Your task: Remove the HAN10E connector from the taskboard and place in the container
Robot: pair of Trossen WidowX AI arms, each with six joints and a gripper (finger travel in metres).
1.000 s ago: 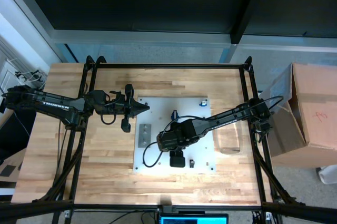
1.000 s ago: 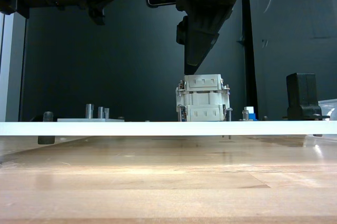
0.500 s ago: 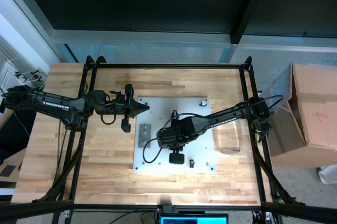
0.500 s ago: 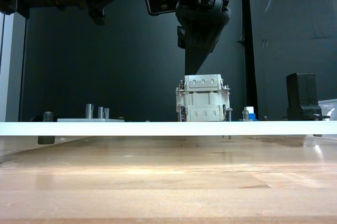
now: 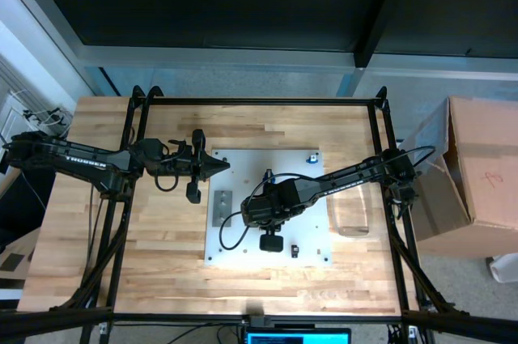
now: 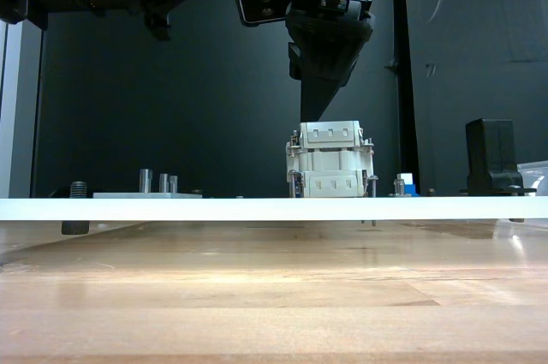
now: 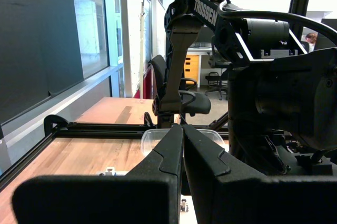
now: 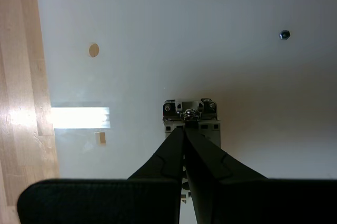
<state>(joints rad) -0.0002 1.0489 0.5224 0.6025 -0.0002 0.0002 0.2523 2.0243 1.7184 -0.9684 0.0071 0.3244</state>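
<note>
The HAN10E connector (image 6: 330,160) is a pale grey block standing upright in its seat on the white taskboard (image 5: 243,239). In the right wrist view the connector (image 8: 190,116) shows just beyond the fingertips. My right gripper (image 6: 312,116) points straight down with its tip right over the connector's top left edge, shut with nothing held; whether it touches I cannot tell. From above, the right gripper (image 5: 267,210) hides the connector. My left gripper (image 5: 223,165) hovers high by the board's far left corner, shut and empty, its fingers (image 7: 174,150) pressed together.
A clear plastic container (image 5: 350,213) lies just right of the board. A metal block with pegs (image 5: 221,206) sits on the board's left part, a black part (image 6: 492,157) on its right. A cardboard box (image 5: 477,174) stands past the table's right edge.
The right gripper has shifted slightly left and turned more upright over the connector. The connector has stayed in its seat, and the left arm has not moved.
</note>
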